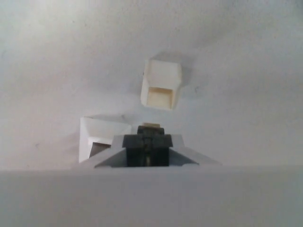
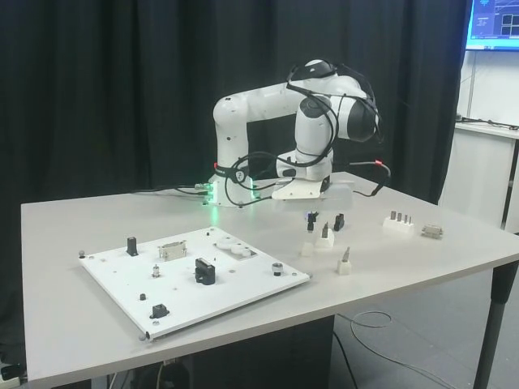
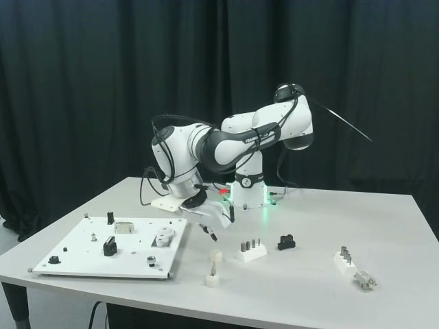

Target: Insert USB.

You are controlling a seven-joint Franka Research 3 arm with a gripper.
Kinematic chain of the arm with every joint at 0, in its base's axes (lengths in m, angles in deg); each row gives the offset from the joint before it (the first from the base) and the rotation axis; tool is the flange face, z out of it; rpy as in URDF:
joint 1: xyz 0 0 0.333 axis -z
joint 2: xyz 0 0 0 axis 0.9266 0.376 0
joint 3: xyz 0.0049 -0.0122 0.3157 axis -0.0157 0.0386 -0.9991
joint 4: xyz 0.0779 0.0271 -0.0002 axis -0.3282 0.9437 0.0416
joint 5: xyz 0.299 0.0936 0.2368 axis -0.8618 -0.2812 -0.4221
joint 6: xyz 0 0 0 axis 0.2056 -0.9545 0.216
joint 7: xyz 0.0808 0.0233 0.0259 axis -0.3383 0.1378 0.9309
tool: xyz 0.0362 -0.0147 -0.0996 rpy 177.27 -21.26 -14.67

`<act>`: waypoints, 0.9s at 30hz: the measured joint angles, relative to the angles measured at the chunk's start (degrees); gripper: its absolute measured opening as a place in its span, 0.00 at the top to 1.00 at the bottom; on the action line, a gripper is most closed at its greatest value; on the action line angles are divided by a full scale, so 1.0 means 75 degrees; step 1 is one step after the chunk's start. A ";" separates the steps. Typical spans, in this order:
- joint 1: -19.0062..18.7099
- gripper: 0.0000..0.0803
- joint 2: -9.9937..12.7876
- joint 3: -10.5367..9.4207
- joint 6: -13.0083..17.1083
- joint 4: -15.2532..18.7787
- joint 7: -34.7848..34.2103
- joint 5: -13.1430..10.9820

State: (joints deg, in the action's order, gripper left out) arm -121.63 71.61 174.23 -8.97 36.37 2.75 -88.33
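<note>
One white robot arm (image 3: 226, 147) and one white board (image 2: 190, 279) sit on one grey table (image 2: 73, 223). The wrist view shows two white hollow blocks (image 1: 161, 84), one nearer the fingers.

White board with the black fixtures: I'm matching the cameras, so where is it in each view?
Wrist view: not in it.
First room view: white board lies lower left.
Second room view: lower left again.
Shared landmark: the arm's green-lit base.
</note>
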 joint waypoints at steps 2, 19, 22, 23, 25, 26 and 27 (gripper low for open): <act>-0.0003 0.97 0.0000 0.0013 0.0013 0.0000 0.0034 0.0002; 0.0003 0.97 0.0000 0.0208 0.0389 0.0002 0.0410 0.0227; 0.0017 0.97 0.0001 0.0303 0.0473 0.0007 0.0551 0.0359; 0.0024 0.97 0.0001 0.0337 0.0506 0.0009 0.0605 0.0402; 0.0043 0.97 0.0001 0.0404 0.0581 0.0016 0.0753 0.0485; 0.0057 0.97 0.0001 0.0442 0.0615 0.0019 0.0837 0.0528; 0.0072 0.97 0.0001 0.0476 0.0648 0.0021 0.0912 0.0570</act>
State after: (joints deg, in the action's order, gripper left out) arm -121.09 71.62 177.80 -4.11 36.53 9.59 -84.05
